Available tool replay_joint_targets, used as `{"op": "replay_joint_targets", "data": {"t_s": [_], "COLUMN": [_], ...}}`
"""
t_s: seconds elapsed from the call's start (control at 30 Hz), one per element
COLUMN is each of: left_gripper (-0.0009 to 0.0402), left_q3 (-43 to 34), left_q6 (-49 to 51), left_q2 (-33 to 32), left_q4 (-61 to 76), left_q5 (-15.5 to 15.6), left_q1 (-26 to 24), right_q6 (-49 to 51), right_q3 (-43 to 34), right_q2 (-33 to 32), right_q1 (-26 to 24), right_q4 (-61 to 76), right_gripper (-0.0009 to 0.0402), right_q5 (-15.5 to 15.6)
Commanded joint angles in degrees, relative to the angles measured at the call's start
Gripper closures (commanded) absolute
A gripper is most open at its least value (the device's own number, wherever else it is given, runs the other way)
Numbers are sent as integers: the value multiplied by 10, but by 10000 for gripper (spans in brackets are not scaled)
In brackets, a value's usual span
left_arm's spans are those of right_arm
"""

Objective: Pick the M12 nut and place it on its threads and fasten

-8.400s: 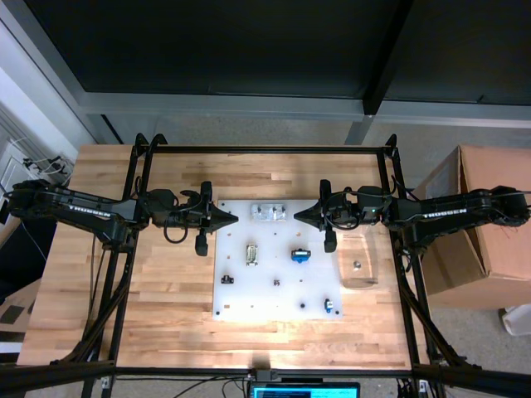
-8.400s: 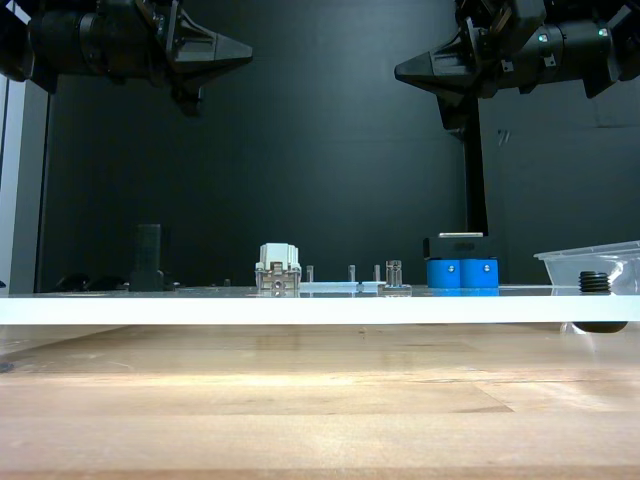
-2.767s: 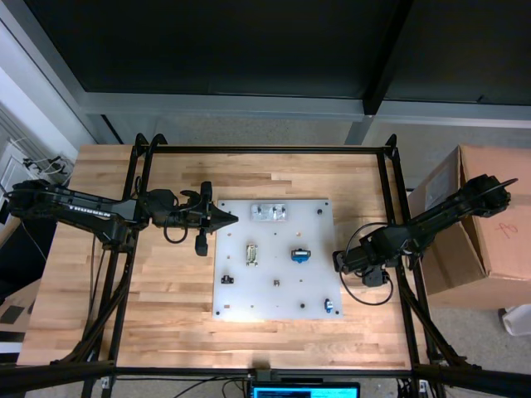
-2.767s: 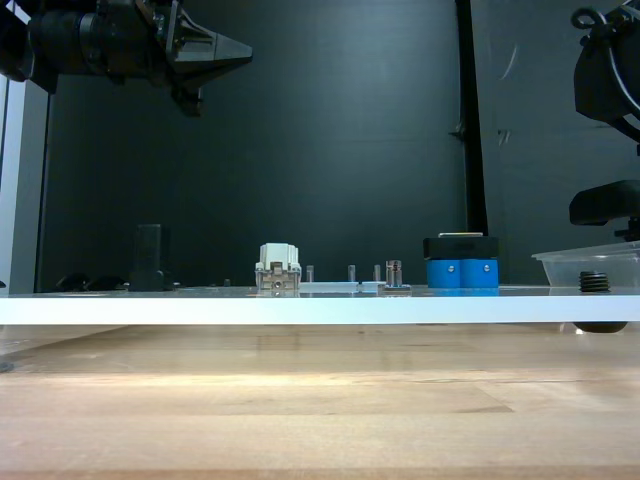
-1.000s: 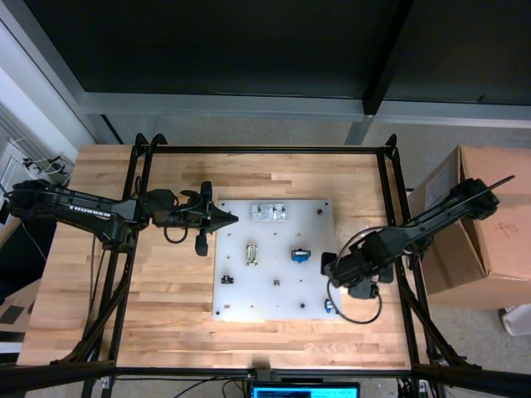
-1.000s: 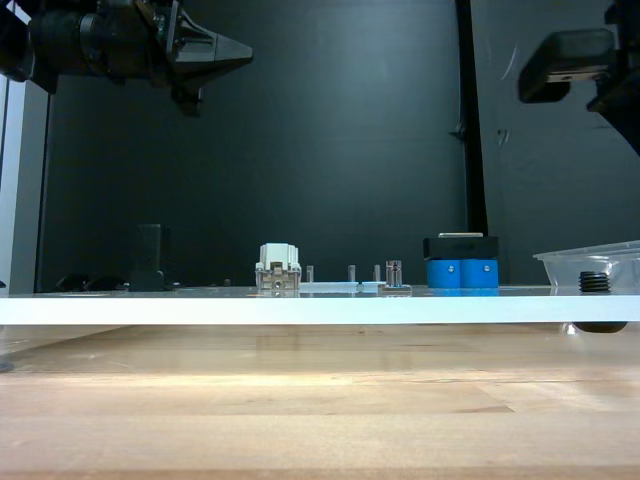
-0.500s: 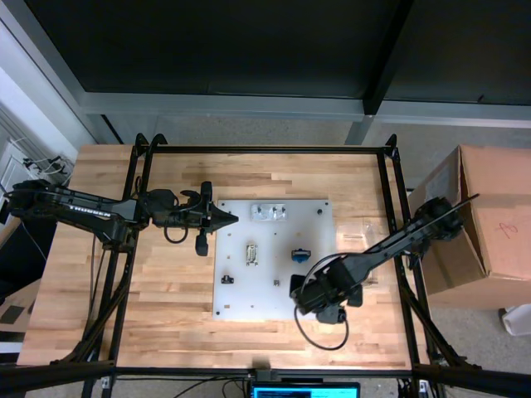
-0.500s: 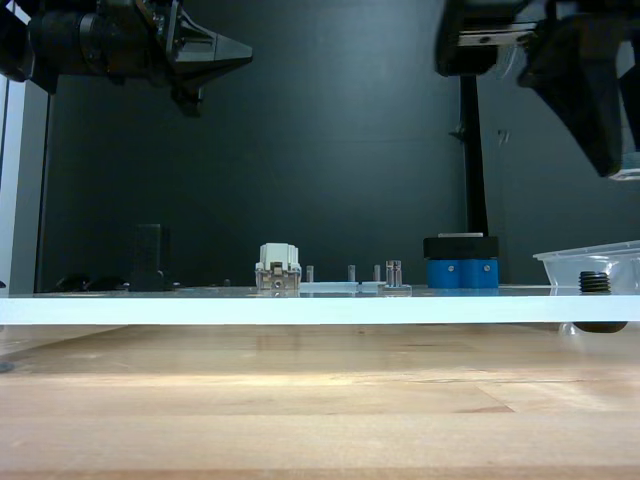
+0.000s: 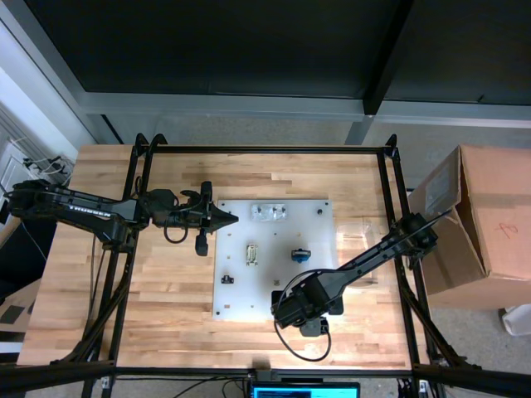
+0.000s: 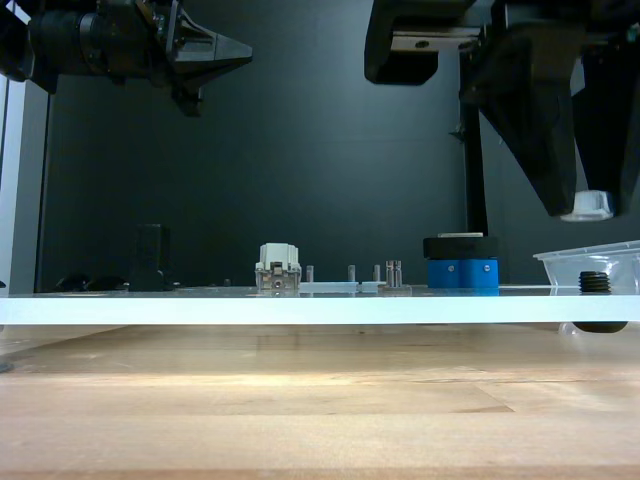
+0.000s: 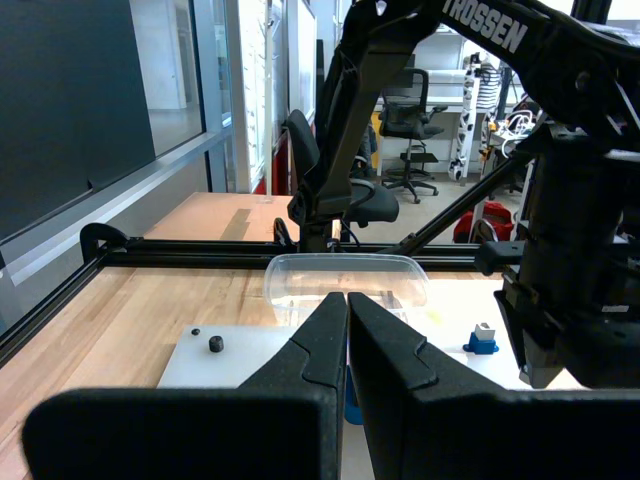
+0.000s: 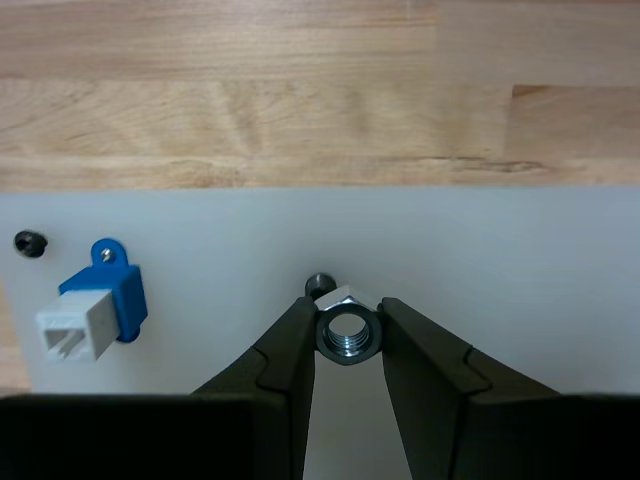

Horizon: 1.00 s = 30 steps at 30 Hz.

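- High view: our left claw [image 9: 232, 219] hangs beside the far left edge of the white board [image 9: 249, 303], well apart from the work. Our right claw [image 9: 303, 308] reaches over the board's near right part. Its body hides both nut and stud from us here, so we cannot tell how they lie.
- Low view: the left claw [image 10: 246, 47] hangs high at the left. The right claw [image 10: 572, 205] points down with the nut [image 10: 588, 205] at its tips, held in the air. The stud [image 10: 595, 283] stands bare, its ribs showing, in front of the clear tray [image 10: 560, 258]. It is almost straight beneath the nut, and the two are apart.
- Left wrist view: the left claw [image 11: 347, 300] has its fingers pressed together on nothing. The right arm [image 11: 575, 250] stands across the board over the table.
- Right wrist view: the right claw [image 12: 347, 310] pinches the nut [image 12: 347, 334] by its sides, bore open toward the camera. The dark top of the stud [image 12: 318, 285] peeks out just past the nut's rim.
- We judge that the coming move turns on that small offset. The bore must come square over the upright stud before a straight descent, and only the right arm is near.
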State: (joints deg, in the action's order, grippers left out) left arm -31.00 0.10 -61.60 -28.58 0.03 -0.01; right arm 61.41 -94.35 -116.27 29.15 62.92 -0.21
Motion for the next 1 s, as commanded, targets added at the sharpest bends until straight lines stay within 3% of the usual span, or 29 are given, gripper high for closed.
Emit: {"op": "replay_joint_targets", "data": {"t_s": [0.03,1.0], "left_gripper": [393,393], "left_q3": [0,0], "left_q6": [0,0], "left_q2": [0,0], "left_q4": [0,0], "left_q5": [0,0], "left_q1": [0,0], "right_q6": [6,16], "right_q3": [1,53], "right_q2": [-5,-9], "right_q1": [0,-3], "right_q4": [0,-47], "right_gripper": [373,373], "right_q5": [2,2]}}
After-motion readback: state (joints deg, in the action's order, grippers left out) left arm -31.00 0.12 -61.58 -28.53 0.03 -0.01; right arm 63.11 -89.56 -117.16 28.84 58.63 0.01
